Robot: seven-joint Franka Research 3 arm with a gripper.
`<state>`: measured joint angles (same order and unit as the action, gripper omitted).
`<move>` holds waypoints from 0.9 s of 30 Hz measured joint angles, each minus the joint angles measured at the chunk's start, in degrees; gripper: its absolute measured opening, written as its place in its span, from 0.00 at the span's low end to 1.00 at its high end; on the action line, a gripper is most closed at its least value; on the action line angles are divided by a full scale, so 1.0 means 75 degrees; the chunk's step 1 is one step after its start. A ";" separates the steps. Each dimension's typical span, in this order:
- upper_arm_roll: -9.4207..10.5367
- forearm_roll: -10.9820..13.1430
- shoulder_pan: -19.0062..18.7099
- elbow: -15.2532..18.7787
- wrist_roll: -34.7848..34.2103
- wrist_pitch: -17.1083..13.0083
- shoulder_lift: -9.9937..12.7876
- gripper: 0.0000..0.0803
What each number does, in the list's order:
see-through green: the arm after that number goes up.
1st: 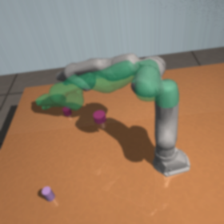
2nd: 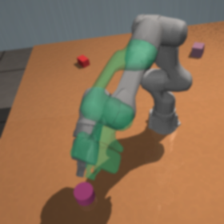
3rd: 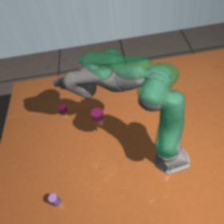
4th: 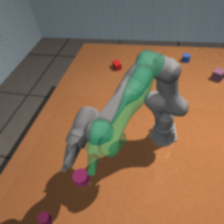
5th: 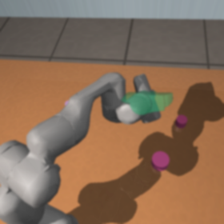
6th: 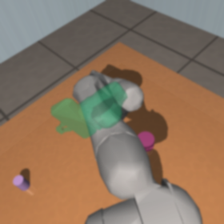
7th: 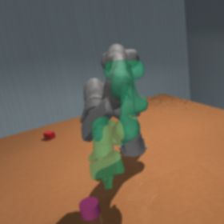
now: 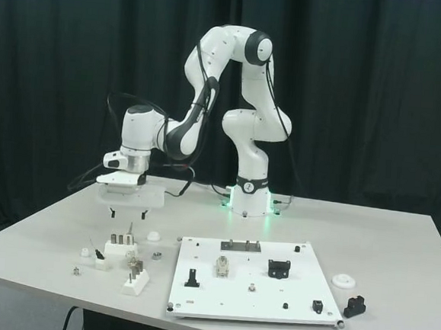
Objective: Pick Ethernet.
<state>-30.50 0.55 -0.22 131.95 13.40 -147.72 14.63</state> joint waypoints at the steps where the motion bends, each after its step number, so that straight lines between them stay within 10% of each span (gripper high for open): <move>1: 0.0000 0.0031 0.0010 0.0001 0.0031 -0.0034 0.0052 1.00; 27: 0.0039 0.0601 0.0032 0.0074 0.0333 -0.0464 0.0759 1.00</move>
